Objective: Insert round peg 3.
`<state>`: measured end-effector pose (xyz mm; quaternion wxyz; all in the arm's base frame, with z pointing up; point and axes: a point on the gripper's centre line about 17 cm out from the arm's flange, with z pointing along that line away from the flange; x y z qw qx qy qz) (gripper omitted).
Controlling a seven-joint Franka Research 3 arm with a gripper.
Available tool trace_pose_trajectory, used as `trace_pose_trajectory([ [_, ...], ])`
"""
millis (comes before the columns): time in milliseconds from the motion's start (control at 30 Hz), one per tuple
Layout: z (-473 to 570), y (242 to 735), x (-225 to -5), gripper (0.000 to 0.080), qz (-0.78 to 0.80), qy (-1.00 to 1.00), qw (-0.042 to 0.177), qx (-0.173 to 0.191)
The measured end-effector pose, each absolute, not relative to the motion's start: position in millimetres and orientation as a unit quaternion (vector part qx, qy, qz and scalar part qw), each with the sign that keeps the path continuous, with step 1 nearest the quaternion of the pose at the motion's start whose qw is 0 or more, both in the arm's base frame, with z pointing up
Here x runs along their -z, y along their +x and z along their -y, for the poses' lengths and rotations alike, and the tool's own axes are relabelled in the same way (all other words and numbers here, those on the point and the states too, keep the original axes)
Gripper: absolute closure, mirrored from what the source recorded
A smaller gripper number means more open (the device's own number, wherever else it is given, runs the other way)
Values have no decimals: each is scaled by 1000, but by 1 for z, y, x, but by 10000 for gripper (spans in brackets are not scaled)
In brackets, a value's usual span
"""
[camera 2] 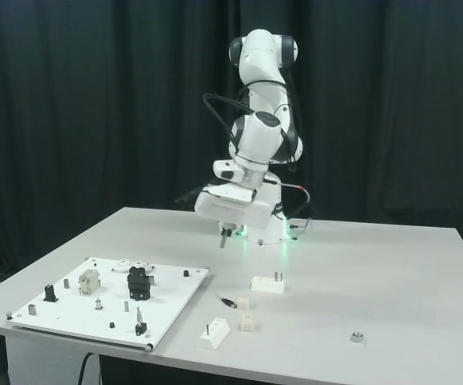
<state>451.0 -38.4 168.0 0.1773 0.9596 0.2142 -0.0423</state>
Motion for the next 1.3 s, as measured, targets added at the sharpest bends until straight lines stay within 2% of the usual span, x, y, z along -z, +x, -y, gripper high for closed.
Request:
trace_pose_trajectory([
  [533, 115, 462, -207, 696, -179, 962, 206, 24],
  [1300, 236, 477, -234, 696, -149, 968, 202, -19],
])
